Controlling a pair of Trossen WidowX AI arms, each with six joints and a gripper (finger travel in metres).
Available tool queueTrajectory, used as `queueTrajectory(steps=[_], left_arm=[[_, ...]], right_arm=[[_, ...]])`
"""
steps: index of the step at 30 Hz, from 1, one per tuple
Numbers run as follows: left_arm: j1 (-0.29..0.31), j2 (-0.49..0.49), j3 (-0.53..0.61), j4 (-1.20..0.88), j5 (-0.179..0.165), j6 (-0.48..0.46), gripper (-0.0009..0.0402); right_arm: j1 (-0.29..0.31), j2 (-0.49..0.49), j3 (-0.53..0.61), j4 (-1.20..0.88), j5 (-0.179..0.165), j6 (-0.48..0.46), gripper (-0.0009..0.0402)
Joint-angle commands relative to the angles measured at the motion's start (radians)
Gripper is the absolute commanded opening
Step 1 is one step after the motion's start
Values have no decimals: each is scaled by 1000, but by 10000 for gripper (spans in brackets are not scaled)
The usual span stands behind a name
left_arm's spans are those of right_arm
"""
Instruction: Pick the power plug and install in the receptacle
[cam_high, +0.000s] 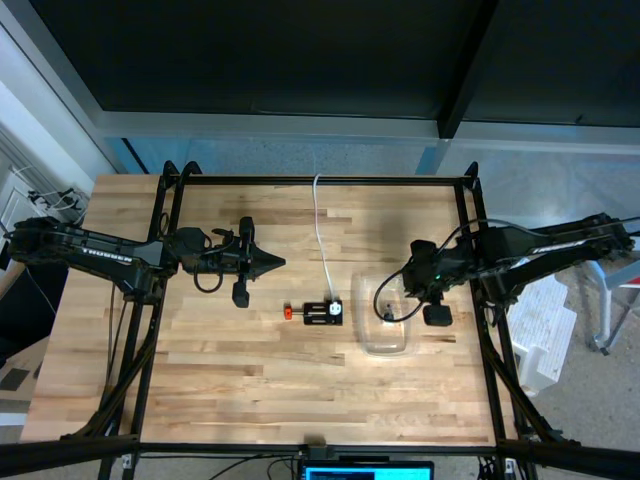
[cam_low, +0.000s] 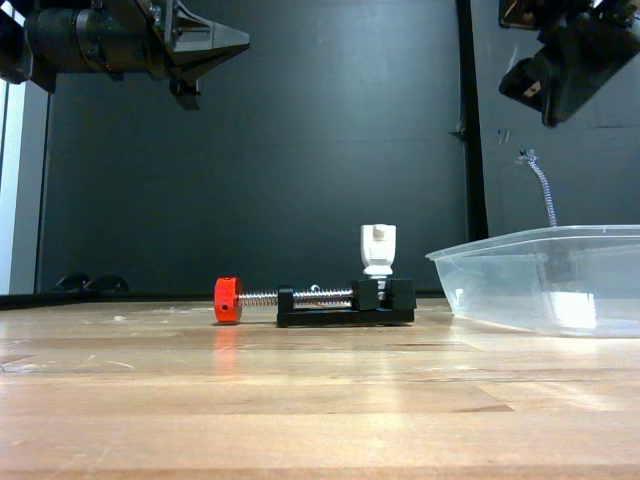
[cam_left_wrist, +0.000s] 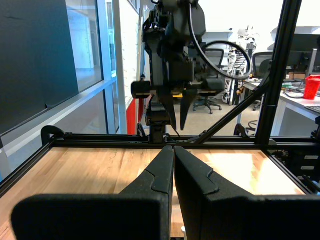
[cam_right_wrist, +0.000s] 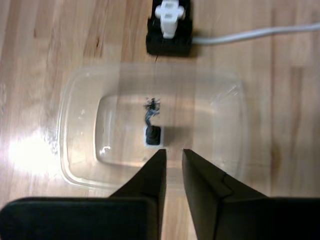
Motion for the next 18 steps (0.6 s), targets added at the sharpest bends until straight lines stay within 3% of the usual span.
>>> queueTrajectory(steps=[1,11,18], left_arm=[[0,0,0,0,0,0,0],[0,0,0,0,0,0,0],[0,0,0,0,0,0,0]], right_arm=[[5,35,0,0,1,32,96],[35,140,-19,40,10,81,217],[62,175,-67,110,28,98,227]])
